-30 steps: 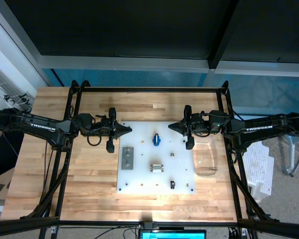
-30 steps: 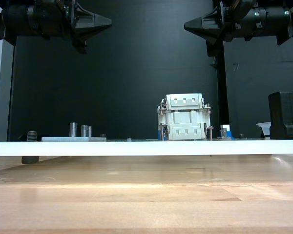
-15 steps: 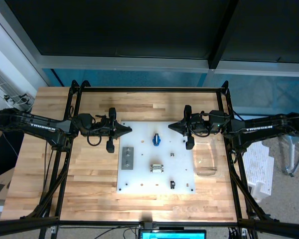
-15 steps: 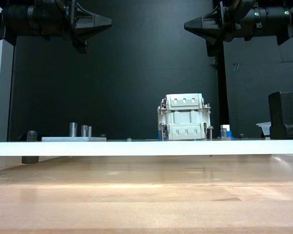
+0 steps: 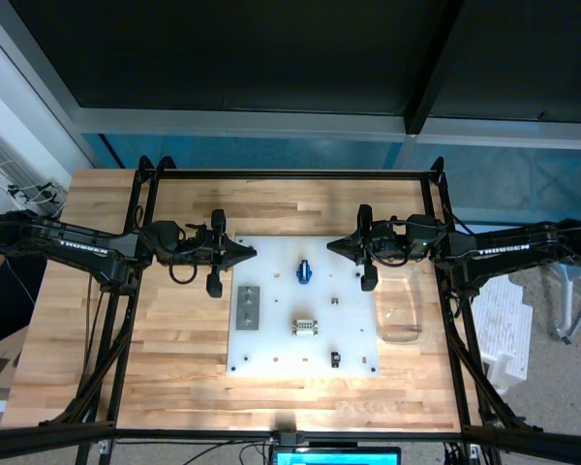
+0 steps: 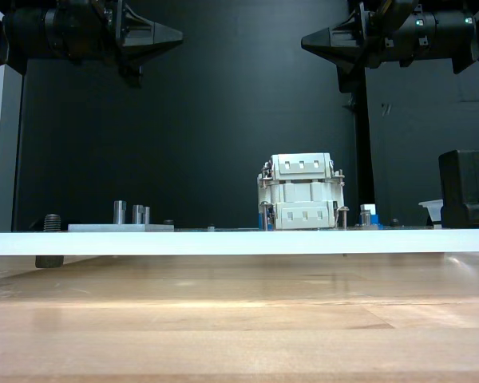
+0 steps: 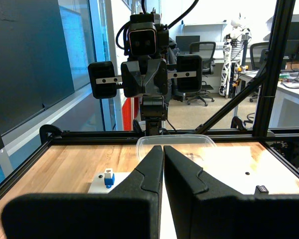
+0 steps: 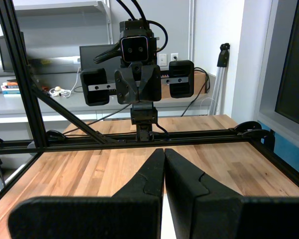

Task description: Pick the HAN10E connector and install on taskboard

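Sitting upright on the white board (image 5: 271, 341), just below the middle of the high view, the plug (image 5: 304, 326) has not moved at all. I think it is already put in. Farther back, the left hand (image 5: 253, 253) and the right hand (image 5: 330, 244) hang high over the board's far corners. Both are pinched shut, hold nothing, and are as still as before. Whether the plug's bottom is pushed fully home is hard to see.
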